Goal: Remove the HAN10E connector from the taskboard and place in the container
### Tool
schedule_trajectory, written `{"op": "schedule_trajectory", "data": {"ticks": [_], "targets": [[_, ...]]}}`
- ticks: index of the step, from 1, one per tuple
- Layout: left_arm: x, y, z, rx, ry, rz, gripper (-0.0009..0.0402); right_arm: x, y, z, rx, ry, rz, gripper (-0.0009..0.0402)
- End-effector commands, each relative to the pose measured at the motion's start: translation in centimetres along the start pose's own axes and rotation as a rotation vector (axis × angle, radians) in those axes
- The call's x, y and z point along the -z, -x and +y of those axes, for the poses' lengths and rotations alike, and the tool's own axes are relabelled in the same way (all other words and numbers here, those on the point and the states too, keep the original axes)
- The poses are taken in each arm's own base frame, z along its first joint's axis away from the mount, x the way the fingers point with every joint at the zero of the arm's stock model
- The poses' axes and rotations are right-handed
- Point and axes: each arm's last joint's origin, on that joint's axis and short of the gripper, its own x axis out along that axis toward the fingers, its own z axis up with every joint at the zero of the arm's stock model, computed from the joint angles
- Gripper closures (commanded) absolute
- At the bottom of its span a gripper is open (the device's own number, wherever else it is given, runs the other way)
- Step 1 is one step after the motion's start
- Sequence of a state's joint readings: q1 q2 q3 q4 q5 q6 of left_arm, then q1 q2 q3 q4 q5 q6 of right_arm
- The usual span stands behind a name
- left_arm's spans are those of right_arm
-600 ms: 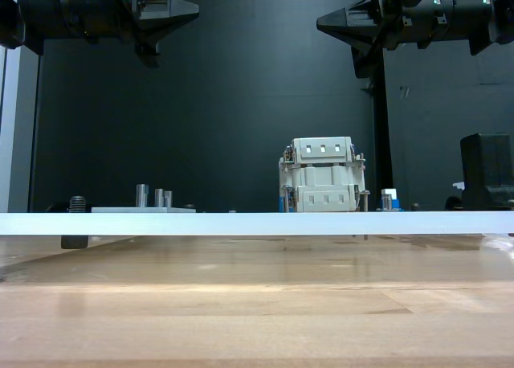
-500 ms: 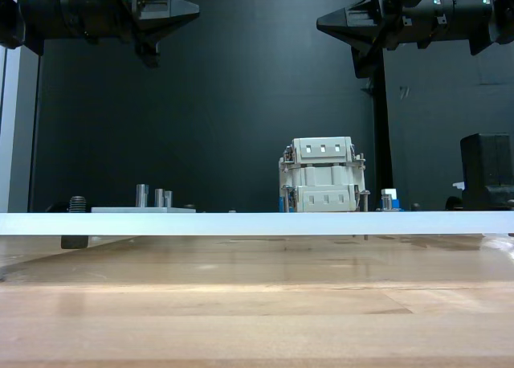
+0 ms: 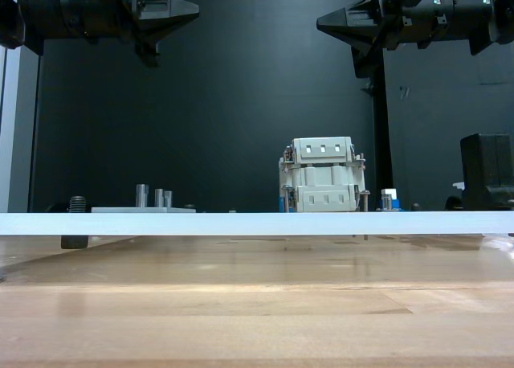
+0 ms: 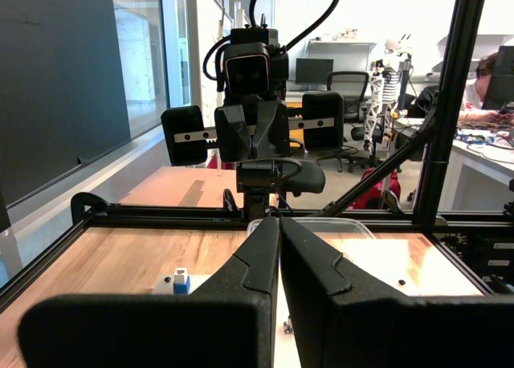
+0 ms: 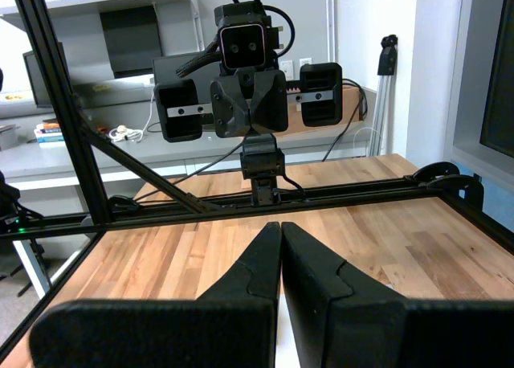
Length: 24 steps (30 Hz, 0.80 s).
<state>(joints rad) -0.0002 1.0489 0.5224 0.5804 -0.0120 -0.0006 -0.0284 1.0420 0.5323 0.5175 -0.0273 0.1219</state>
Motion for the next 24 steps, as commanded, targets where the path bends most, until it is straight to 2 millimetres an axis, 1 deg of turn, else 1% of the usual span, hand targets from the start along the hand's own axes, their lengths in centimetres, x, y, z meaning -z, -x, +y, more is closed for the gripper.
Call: {"op": "schedule_trajectory", "data": {"ticks": [1, 5, 7, 13, 18, 24], "targets": [[0.0, 0.0, 0.0, 0.000, 0.000, 0.000, 0.0393, 0.1, -0.1, 0.0, 0.000, -0.001, 0.003, 0.0393], [0.0, 0.0, 0.0, 0.000, 0.000, 0.000, 0.0393, 0.1, -0.1, 0.0, 0.000, -0.001, 0.014, 0.0393], [0.0, 0.0, 0.0, 0.000, 0.000, 0.000, 0.0393, 0.0, -0.2, 0.2, -0.002, -0.003, 0.048, 0.0393], [0.0, 0.0, 0.0, 0.000, 0.000, 0.000, 0.0393, -1.4, -0.5, 1.6, -0.019, -0.001, 0.266, 0.0393], [0.0, 0.0, 0.0, 0.000, 0.000, 0.000, 0.0393, -2.9, -0.3, 3.4, 0.004, 0.028, 0.470, 0.0393], [0.0, 0.0, 0.0, 0.000, 0.000, 0.000, 0.0393, -3.9, -1.0, 5.7, -0.023, 0.019, 0.688, 0.0393]]}}
